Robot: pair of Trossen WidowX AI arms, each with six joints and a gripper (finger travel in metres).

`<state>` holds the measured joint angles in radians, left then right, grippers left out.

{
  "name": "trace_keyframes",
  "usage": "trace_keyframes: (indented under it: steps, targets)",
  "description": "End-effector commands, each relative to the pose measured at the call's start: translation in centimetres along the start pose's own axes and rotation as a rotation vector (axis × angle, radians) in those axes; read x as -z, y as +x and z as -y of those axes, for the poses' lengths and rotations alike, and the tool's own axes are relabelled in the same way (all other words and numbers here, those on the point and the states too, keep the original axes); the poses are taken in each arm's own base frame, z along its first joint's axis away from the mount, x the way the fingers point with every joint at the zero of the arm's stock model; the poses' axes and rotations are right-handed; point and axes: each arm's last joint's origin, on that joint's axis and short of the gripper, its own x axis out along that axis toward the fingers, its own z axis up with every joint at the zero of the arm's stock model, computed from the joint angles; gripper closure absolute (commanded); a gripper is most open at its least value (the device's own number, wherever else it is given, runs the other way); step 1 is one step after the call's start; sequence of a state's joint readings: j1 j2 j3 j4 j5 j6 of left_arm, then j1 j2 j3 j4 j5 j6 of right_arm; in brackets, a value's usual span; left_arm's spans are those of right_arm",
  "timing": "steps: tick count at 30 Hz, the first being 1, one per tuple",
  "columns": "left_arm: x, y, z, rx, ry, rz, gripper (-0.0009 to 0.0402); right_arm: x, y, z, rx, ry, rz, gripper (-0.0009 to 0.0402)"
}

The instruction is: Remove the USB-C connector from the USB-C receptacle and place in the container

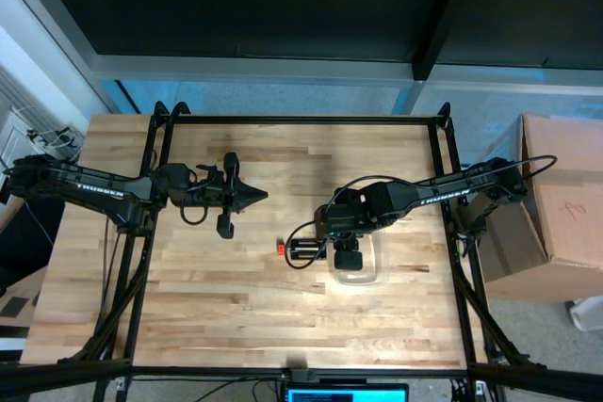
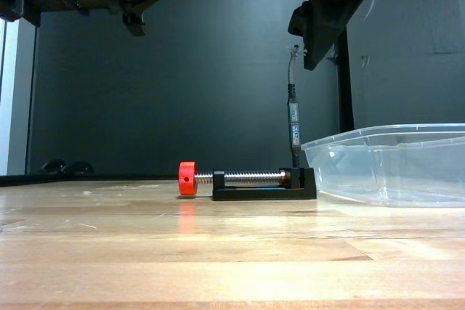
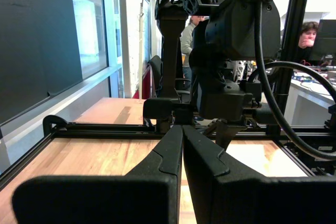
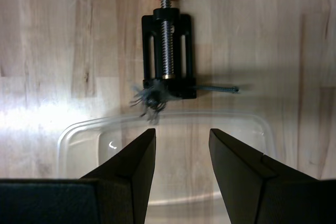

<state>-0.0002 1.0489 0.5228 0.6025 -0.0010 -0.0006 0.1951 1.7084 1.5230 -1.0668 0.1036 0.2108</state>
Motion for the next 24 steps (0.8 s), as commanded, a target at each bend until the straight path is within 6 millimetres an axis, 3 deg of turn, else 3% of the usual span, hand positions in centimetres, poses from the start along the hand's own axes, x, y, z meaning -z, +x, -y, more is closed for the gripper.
trace_keyframes:
  steps: [1,7,15,24]
  targets:
    - [0.0,0.0,0.0,0.0,0.0,0.0,0.0393,0.0,0.4,-0.1,-0.003,-0.01,0.009,0.0254]
    - [0.0,0.0,0.0,0.0,0.0,0.0,0.0393,0.0,1.0,-0.2,-0.011,-0.011,0.03,0.0254]
    - [0.0,0.0,0.0,0.0,0.0,0.0,0.0393,0.8,4.0,-0.6,-0.068,-0.022,0.069,0.0254]
    - [0.0,0.0,0.0,0.0,0.0,0.0,0.0393,1.3,5.7,-0.7,-0.068,-0.032,0.12,0.0254]
